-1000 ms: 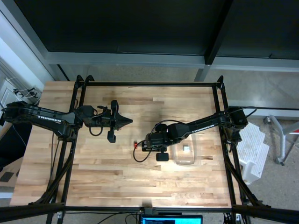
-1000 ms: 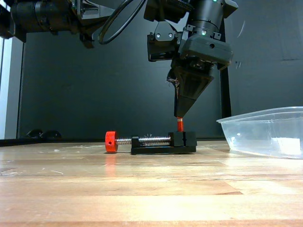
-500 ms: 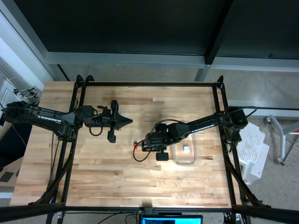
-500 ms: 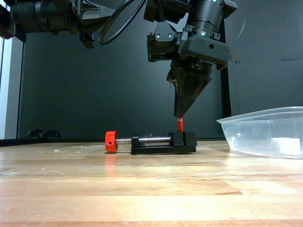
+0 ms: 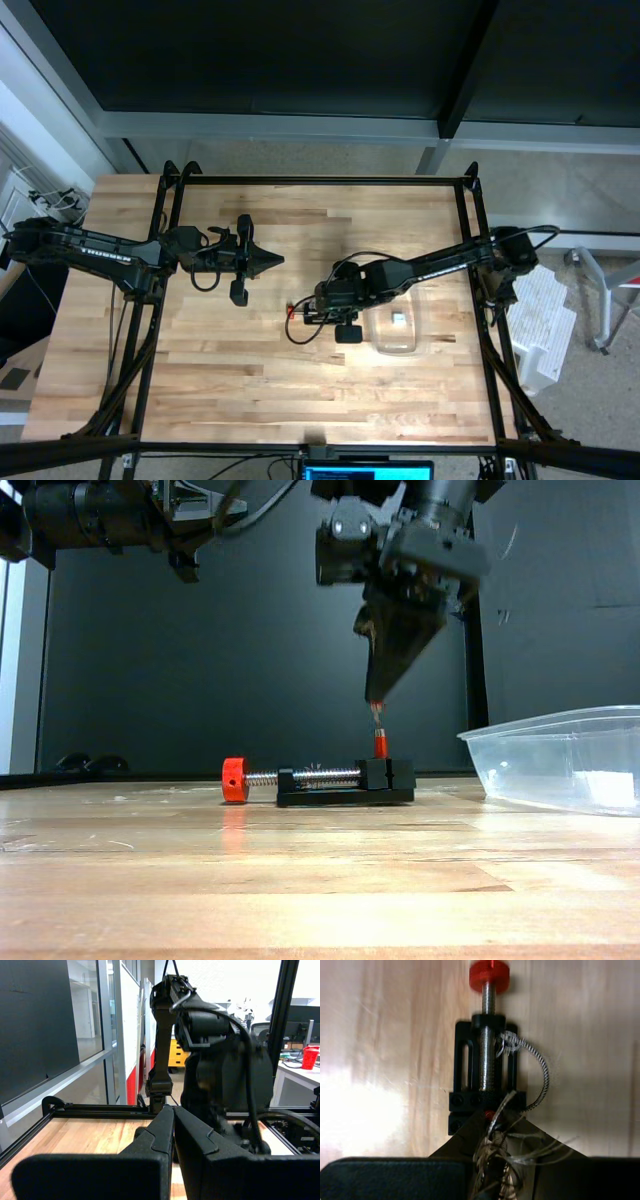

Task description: Remove the RCA connector from the receptacle and place in the container

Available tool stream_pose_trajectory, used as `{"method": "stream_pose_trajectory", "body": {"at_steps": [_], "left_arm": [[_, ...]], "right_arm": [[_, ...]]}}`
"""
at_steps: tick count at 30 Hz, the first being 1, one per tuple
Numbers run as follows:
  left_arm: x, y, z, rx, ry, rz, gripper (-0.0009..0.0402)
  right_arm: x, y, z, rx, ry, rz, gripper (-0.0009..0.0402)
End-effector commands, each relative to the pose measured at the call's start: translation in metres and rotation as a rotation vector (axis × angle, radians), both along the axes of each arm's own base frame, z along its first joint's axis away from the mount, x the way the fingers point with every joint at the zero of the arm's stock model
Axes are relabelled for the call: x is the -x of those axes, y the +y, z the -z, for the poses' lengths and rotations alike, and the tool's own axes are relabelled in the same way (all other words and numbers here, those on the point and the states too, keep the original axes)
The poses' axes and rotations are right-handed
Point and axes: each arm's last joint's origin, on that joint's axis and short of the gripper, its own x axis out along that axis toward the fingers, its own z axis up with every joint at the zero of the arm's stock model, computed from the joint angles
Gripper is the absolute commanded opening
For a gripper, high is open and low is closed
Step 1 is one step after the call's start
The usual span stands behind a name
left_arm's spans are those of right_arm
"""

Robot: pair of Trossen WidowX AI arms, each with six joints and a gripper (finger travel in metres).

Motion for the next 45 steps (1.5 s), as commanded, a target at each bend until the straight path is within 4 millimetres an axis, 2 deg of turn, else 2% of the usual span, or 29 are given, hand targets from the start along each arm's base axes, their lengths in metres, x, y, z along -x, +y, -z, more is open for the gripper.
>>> {"method": "stream_pose_trajectory", "body": {"at_steps": [1, 9, 21, 25, 32, 45], "left_arm": [[0.0, 0.0, 0.0, 0.0, 0.0, 0.0, 0.0], [0.0, 0.0, 0.0, 0.0, -0.001, 0.0, 0.0], [0.0, 0.0, 0.0, 0.0, 0.0, 0.0, 0.0], [0.0, 0.0, 0.0, 0.0, 0.0, 0.0, 0.0], [0.0, 0.0, 0.0, 0.0, 0.0, 0.0, 0.0], [0.0, 0.0, 0.0, 0.0, 0.0, 0.0, 0.0]], "right_arm": [[0.003, 0.0, -0.007, -0.003, -0.014, 0.0, 0.0], [0.012, -0.002, -0.028, -0.012, -0.064, 0.002, 0.0], [0.023, -0.003, -0.038, -0.012, -0.053, -0.003, 0.0], [0.038, -0.004, -0.045, -0.011, -0.058, -0.006, 0.0], [0.079, -0.01, -0.046, -0.001, -0.075, 0.023, 0.0], [0.132, -0.008, -0.022, -0.02, -0.013, 0.05, 0.0]]}}
